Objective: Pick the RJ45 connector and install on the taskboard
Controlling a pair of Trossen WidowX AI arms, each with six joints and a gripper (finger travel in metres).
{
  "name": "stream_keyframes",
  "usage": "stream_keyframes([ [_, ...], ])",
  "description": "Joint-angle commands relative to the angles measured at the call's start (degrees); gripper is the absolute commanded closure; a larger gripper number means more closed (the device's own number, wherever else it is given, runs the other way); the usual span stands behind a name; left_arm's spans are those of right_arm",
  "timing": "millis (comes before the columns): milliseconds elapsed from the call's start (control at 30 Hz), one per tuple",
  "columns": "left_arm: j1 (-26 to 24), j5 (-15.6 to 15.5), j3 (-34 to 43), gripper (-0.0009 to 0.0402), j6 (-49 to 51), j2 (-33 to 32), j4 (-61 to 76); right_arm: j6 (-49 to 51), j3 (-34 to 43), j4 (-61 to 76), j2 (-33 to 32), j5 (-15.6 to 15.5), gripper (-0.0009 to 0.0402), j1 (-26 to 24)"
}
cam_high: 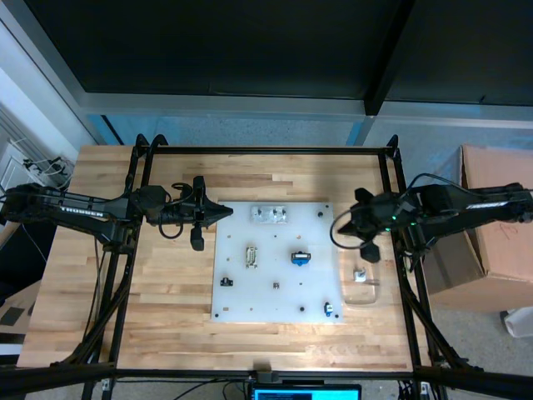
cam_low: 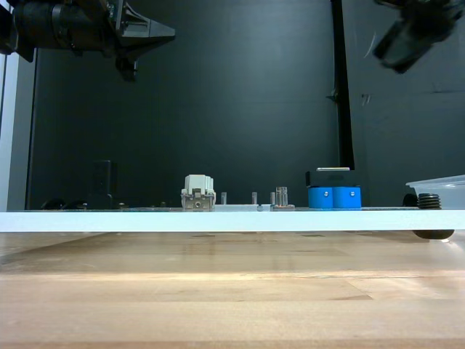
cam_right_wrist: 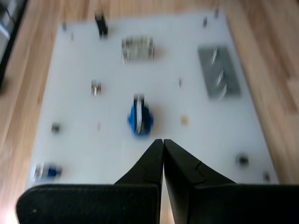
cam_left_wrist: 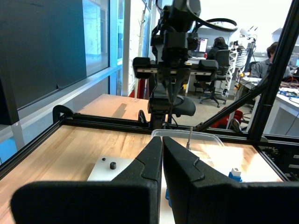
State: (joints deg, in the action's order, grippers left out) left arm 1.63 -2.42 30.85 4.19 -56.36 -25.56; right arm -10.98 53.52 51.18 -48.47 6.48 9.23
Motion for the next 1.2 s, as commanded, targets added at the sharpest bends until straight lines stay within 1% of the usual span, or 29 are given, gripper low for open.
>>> stream_keyframes([
  [33, 0.02, 0.00, 0.02, 0.0393, -0.02, 0.00, -0.02, -2.93, 2.62, 8.15, -0.04, 0.59, 0.0393, 3.63],
  [200, 0.00, 0.00, 0.02, 0.0393, 0.00, 0.00, 0.00, -8.04, 4.98, 18.16, -0.07, 0.33, 0.0393, 8.26],
  [433, 0.02, 0.00, 0.02, 0.0393, 0.00, 0.00, -0.02, -13.18, 5.29, 24.92, -0.07, -1.88, 0.0393, 12.70],
  [733, 0.02, 0.00, 0.02, 0.0393, -0.02, 0.00, -0.02, -14.34, 5.29, 25.11, -0.57, -2.38, 0.0393, 14.08],
  [800, 0.02, 0.00, 0.02, 0.0393, -0.02, 0.00, 0.00, -14.29, 5.25, 25.11, -1.18, -3.10, 0.0393, 14.16],
  [933, 0.02, 0.00, 0.02, 0.0393, 0.00, 0.00, -0.02, -14.36, 5.22, 25.09, -3.30, -3.32, 0.0392, 14.64],
  [1067, 0.02, 0.00, 0.02, 0.0393, 0.00, 0.00, 0.00, -15.87, 4.44, 24.83, -6.25, -3.32, 0.0376, 16.46],
  [1200, 0.02, 0.00, 0.02, 0.0393, -0.02, 0.00, -0.02, -18.05, 1.86, 24.68, -9.35, -2.99, 0.0342, 19.08],
])
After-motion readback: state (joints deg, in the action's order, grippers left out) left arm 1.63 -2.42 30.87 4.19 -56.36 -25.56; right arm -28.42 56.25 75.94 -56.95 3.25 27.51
